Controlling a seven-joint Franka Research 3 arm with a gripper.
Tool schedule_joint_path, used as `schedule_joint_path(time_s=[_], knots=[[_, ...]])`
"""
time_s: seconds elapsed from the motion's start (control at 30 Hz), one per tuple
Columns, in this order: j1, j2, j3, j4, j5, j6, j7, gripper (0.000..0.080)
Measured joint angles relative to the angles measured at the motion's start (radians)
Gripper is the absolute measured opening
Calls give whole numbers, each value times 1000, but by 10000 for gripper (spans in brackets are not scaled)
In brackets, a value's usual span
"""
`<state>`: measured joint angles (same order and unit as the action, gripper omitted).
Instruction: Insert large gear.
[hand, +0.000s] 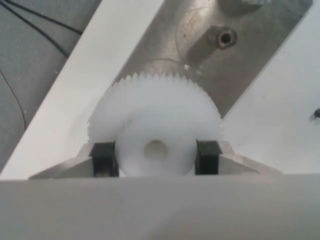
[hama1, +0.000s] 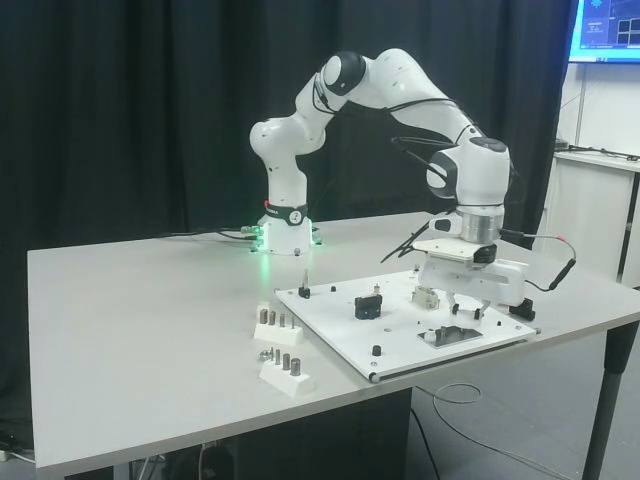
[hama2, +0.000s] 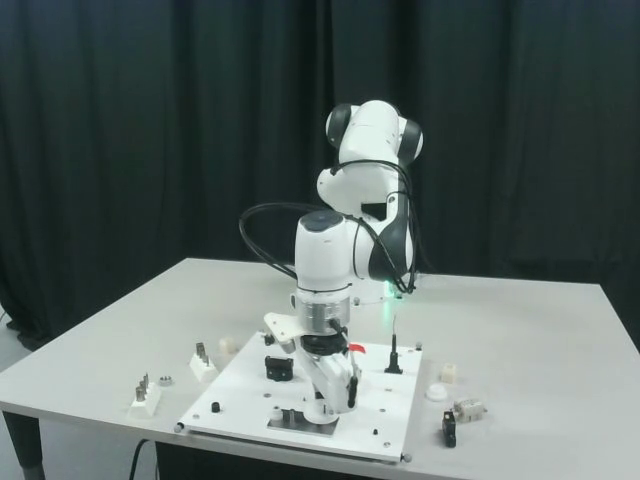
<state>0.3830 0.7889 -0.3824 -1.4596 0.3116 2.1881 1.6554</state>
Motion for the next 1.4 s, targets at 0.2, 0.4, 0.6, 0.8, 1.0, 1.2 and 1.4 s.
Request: schedule_joint_path(time_s=[0.2, 0.4, 0.6, 0.8, 1.0, 1.2, 1.4], knots=[[-4, 0, 0, 1, -1, -3, -12, 333], [-7, 0, 1, 1, -1, -4, -21, 333], [-7, 1, 2, 1, -1, -4, -42, 333], [-8, 3, 2, 2, -2, -3, -107, 333], [-7, 3, 2, 2, -3, -3, -141, 333], [-7, 3, 2, 2, -5, -3, -168, 333], [-7, 3, 2, 2, -5, -3, -185, 333]])
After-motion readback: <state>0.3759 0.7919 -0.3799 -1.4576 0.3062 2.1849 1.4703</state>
